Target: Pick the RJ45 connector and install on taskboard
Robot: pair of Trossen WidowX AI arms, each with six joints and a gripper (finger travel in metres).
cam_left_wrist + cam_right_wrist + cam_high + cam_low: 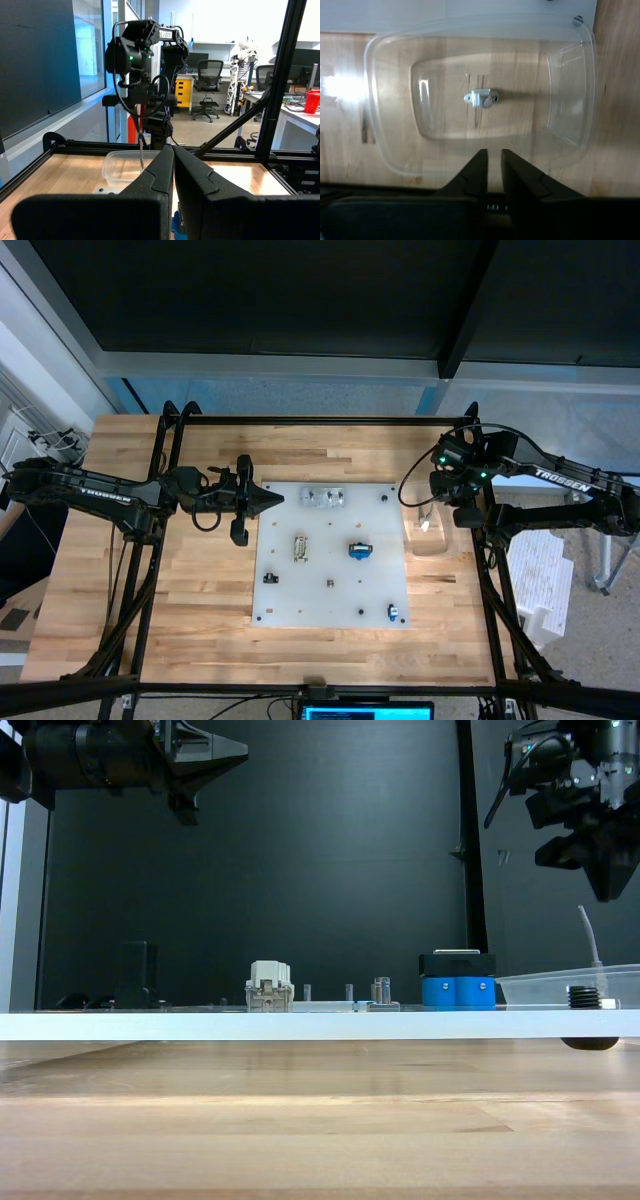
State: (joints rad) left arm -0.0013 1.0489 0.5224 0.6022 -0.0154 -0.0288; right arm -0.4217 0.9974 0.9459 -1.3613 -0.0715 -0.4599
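Observation:
The RJ45 connector [481, 98] lies in the middle of a small clear plastic tray [570, 100], just right of the taskboard [330, 605]. In the high view it is a pale speck [425, 525]. A thin whitish lead [590, 935] rises from the tray. My right gripper [493, 152] hangs above the tray, pointing down, its fingers a narrow gap apart and holding nothing. It stays well clear of the connector [607, 892]. My left gripper [278, 500] hovers high over the board's left edge, pointing right, shut and empty [172, 150].
The white board carries a silver block [323, 498], a grey-white socket [300, 548], a blue-and-black fitting [360, 550] and a small blue one [393, 614]. Black frame rails [310, 421] border the wooden table. A screen [367, 710] sits at the near edge.

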